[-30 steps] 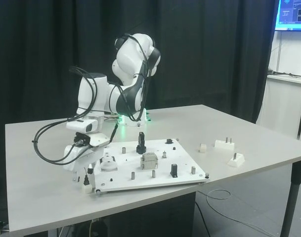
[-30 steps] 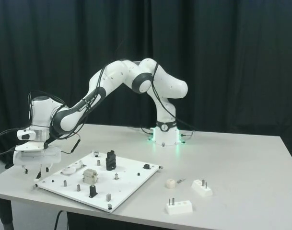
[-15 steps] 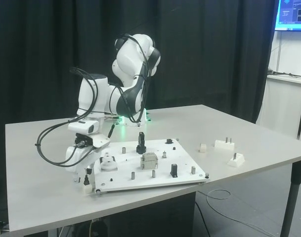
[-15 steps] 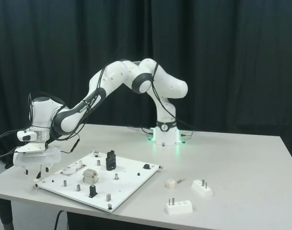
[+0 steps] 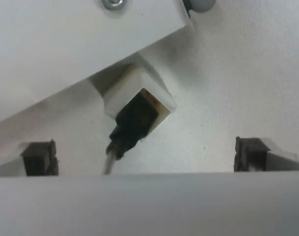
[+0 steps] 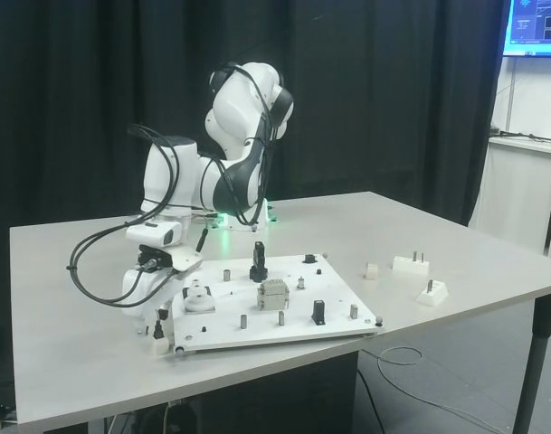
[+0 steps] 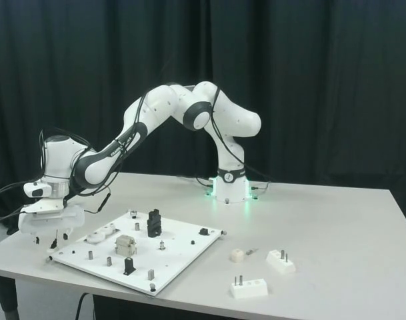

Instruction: Pick USB.

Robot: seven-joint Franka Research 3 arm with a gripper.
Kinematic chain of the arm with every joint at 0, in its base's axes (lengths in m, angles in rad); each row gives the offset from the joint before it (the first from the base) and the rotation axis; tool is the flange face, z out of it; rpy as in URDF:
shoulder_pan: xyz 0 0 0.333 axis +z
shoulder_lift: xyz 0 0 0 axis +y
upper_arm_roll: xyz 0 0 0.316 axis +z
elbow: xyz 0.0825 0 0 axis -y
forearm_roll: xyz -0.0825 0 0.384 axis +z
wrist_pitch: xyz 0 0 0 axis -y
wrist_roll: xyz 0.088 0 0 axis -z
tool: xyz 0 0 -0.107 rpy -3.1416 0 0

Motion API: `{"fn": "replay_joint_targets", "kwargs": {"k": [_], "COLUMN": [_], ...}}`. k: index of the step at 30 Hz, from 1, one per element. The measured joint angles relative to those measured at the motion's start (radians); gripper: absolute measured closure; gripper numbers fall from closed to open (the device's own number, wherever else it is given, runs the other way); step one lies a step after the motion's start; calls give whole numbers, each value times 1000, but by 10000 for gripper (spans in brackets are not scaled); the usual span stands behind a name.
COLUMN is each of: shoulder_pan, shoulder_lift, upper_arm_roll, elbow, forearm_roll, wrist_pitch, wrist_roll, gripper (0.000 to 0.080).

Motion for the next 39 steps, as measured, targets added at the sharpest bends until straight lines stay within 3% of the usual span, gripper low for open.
{"fn": "replay_joint_targets", "kwargs": {"k": [11, 19, 20, 25, 26, 31, 32, 37, 38, 39], "shoulder_pan": [-11, -12, -12, -12, -12, -12, -12, -12, -12, -12], "shoulder_lift": [1, 3, 3, 3, 3, 3, 3, 3, 3, 3], "upper_arm_roll": [19, 19, 19, 19, 20, 19, 19, 19, 19, 19], "elbow": [0, 0, 0, 0, 0, 0, 0, 0, 0, 0], "forearm_roll": [0, 0, 0, 0, 0, 0, 0, 0, 0, 0], "wrist_pitch": [10, 10, 10, 10, 10, 11, 10, 10, 10, 10], "wrist_roll": [-11, -94, -97, -108, -110, -116, -116, -123, -124, -124], "gripper": [3, 3, 310, 310, 500, 500, 682, 682, 732, 732]}}
